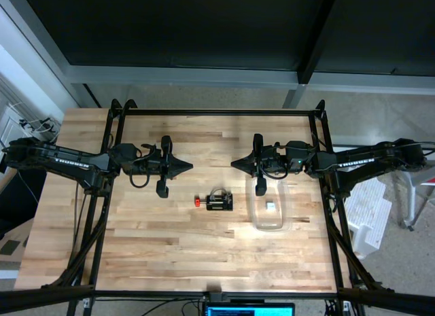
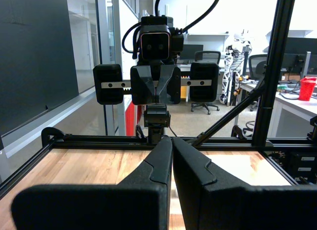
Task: Remove the RCA connector from the receptacle and place in the container
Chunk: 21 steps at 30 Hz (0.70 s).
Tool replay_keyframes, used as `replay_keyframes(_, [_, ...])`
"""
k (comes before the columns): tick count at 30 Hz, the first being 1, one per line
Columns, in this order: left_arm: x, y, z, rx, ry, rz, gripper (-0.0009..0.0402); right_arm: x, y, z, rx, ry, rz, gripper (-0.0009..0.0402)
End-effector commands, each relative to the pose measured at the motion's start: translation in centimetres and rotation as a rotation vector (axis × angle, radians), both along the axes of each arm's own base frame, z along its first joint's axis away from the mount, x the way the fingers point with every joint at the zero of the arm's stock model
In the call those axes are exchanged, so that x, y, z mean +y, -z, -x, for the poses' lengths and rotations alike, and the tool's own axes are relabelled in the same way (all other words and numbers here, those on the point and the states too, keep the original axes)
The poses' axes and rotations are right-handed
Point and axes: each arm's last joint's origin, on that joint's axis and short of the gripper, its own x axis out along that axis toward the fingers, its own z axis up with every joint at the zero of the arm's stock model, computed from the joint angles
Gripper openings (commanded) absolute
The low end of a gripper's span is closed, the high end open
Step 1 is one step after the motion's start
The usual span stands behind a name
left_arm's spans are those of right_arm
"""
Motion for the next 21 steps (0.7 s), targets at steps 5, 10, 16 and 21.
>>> replay_keyframes(5, [0.0, 0.0, -0.01, 0.0, 0.0, 0.0, 0.0, 0.01, 0.0, 0.0, 0.0, 0.0, 0.0, 0.0])
replay_keyframes(10, [0.0, 0.0, -0.01, 0.0, 0.0, 0.0, 0.0, 0.01, 0.0, 0.0, 0.0, 0.0, 0.0, 0.0])
replay_keyframes(16, [0.0, 0.0, -0.01, 0.0, 0.0, 0.0, 0.0, 0.01, 0.0, 0.02, 0.001, -0.001, -0.063, 0.0])
replay_keyframes(21, [0.0, 0.0, -0.01, 0.0, 0.0, 0.0, 0.0, 0.16, 0.15, -0.17, 0.126, -0.003, -0.063, 0.0])
